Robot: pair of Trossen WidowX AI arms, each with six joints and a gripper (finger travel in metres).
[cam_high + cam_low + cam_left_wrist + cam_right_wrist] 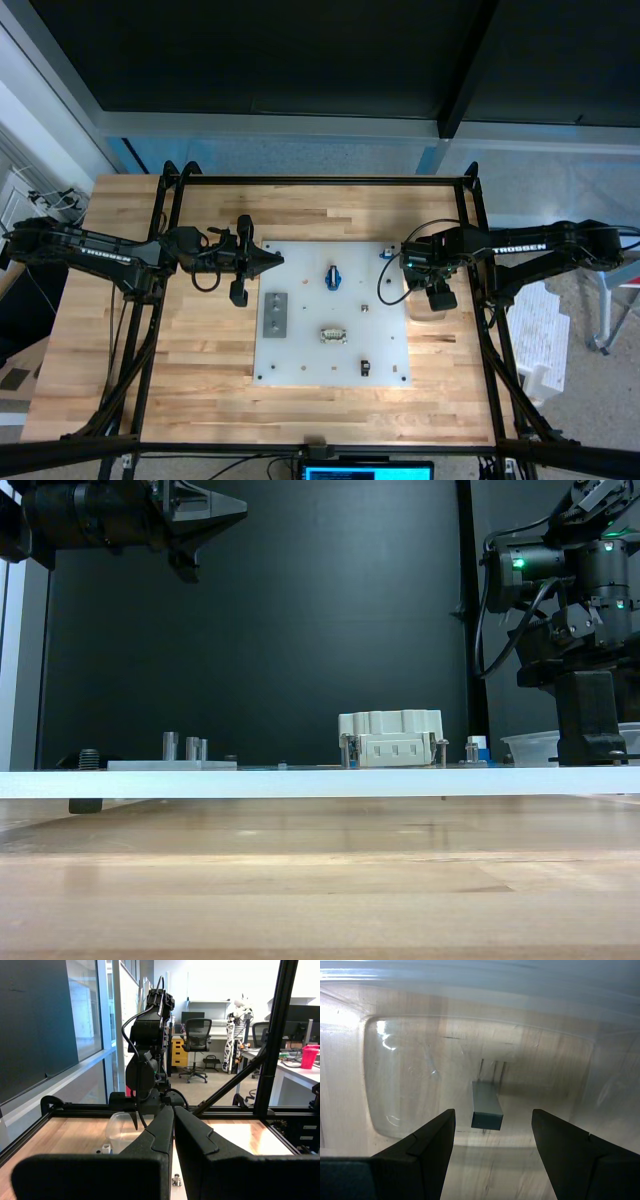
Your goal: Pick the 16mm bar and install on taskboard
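The 16mm bar (486,1105), a short grey metal stub, rests on the floor of a clear plastic tray (410,1075). My right gripper (493,1111) is open just above it, one finger on either side and neither touching. From above, the right gripper (440,298) points down into the tray (428,312) off the right edge of the white taskboard (300,360). My left gripper (275,260) is shut and empty, held high over the board's left edge. In the left wrist view its closed fingers (173,1107) point toward the right arm (147,1060).
On the taskboard sit a grey block with two holes (275,314), a blue clip (333,277), a beige connector (334,336) and a small black part (366,368). A black frame (320,180) borders the wooden table (200,380).
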